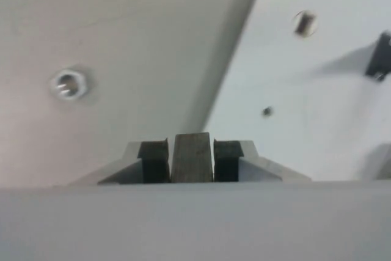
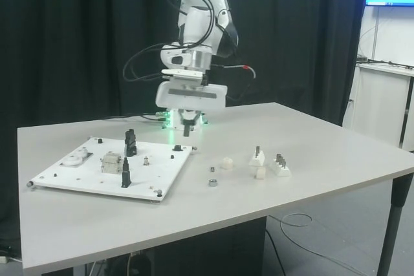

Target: Insert square peg 4.

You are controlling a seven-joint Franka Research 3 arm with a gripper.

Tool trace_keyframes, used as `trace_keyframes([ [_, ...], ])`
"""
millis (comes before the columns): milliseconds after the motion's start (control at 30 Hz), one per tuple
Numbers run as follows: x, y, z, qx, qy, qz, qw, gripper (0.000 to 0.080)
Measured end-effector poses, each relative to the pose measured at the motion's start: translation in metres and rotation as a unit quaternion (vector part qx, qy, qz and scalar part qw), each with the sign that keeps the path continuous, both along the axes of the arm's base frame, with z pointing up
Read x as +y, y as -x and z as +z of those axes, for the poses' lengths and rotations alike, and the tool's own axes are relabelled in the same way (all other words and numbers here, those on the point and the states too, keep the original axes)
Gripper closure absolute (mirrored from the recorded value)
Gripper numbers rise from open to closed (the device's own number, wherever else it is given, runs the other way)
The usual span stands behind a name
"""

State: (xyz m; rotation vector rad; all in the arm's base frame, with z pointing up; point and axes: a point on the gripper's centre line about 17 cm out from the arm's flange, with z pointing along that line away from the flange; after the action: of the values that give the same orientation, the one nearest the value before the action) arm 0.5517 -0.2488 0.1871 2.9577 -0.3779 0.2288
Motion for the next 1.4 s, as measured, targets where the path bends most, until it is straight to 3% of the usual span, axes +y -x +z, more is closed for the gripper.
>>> trace_keyframes([
  [367,-0.056,-0.014,-0.016,-0.001,0.049,0.089,0.9948,0.0648],
  [667,-0.091,-0.035,-0.035,0.010,0.065,0.150,0.9864,0.0648],
  [867,-0.107,-0.048,-0.047,0.019,0.066,0.191,0.9793,0.0648],
  [1267,-0.117,-0.058,-0.054,0.049,0.051,0.304,0.9501,0.0648],
  [1400,-0.117,-0.058,-0.053,0.056,0.043,0.325,0.9430,0.0648],
])
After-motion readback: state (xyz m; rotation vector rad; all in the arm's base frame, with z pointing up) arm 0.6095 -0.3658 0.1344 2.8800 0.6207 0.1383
